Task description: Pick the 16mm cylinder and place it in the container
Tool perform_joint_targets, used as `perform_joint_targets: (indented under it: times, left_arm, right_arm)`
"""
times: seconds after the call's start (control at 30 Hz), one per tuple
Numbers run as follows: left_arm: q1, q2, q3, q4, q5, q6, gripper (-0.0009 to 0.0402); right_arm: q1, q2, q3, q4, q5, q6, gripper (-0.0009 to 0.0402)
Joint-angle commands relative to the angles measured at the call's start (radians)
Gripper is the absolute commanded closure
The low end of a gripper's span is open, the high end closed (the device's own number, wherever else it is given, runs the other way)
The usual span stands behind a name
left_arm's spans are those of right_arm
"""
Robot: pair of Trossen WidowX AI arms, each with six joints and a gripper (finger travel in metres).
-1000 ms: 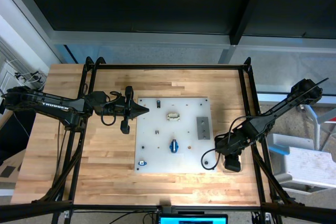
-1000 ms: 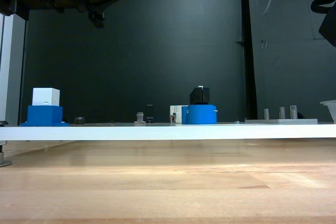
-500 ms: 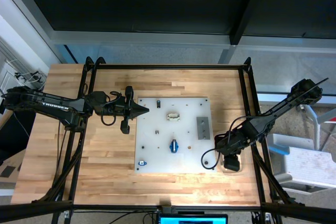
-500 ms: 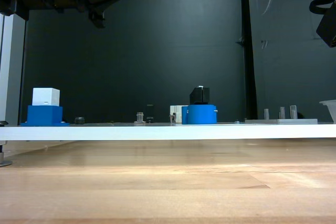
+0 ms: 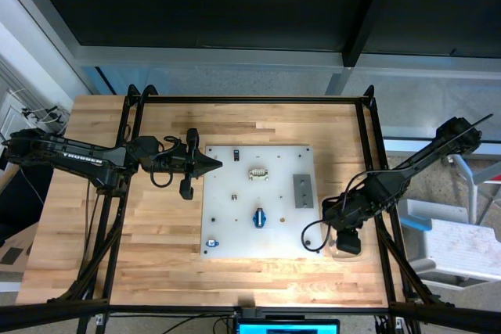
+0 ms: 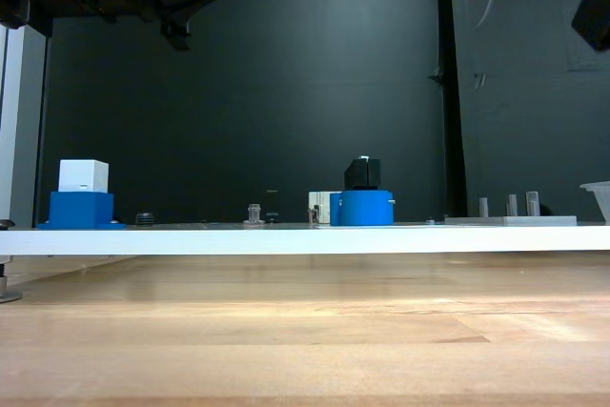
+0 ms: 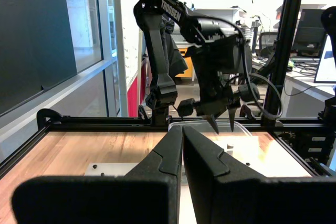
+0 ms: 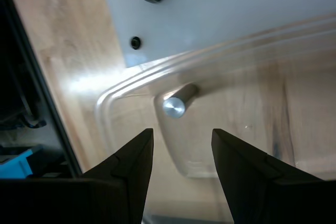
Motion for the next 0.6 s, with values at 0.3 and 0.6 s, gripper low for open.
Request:
perform_joint_targets:
  times: [0.3,0.6]
  left_arm:
    - [0.000,0.000,0.000,0.000,0.000,0.000,0.0393]
    - [0.000,0.000,0.000,0.000,0.000,0.000,0.0393]
  right_arm:
    - [0.000,-0.014,0.093,-0.129,0.037,-0.002,0.0240]
    - [0.000,-0.011,0.092,-0.129,0.039,-0.001,0.0240]
